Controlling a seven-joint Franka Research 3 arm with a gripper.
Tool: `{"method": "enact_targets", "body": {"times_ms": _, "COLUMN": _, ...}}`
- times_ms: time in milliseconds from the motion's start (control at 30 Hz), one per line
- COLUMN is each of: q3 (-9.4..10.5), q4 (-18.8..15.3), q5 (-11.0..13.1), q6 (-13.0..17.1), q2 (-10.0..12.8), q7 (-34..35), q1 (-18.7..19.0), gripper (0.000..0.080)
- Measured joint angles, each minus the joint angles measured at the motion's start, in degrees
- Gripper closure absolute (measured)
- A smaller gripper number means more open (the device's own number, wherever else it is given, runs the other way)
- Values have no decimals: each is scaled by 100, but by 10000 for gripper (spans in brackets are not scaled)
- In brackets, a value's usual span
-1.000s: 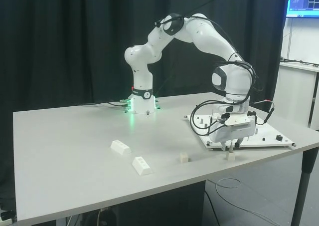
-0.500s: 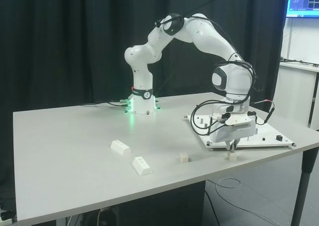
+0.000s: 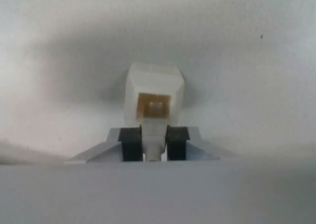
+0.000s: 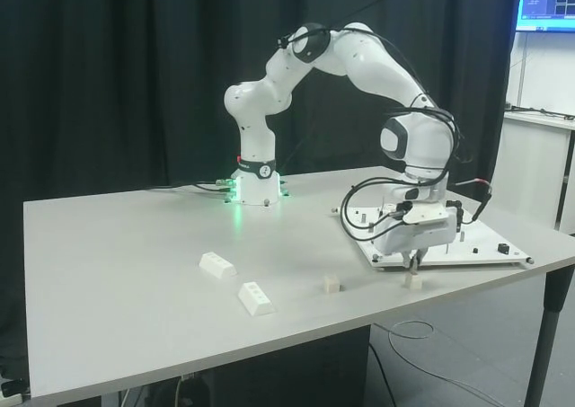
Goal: Pick Ethernet.
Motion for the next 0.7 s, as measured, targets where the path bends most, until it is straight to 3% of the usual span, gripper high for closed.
{"method": "enact_targets", "body": {"times_ms": 333, "q3": 0, "q4": 0, "q5": -90, "q6": -331, "q2": -253, "q7": 0, "q1": -26, "gripper": 702}}
{"method": "enact_targets", "body": {"times_ms": 700, "q3": -1, "q4": 0, "q5": -218, "q6": -463, "q2": -456, "q7": 0, "q1": -25, "gripper": 704}}
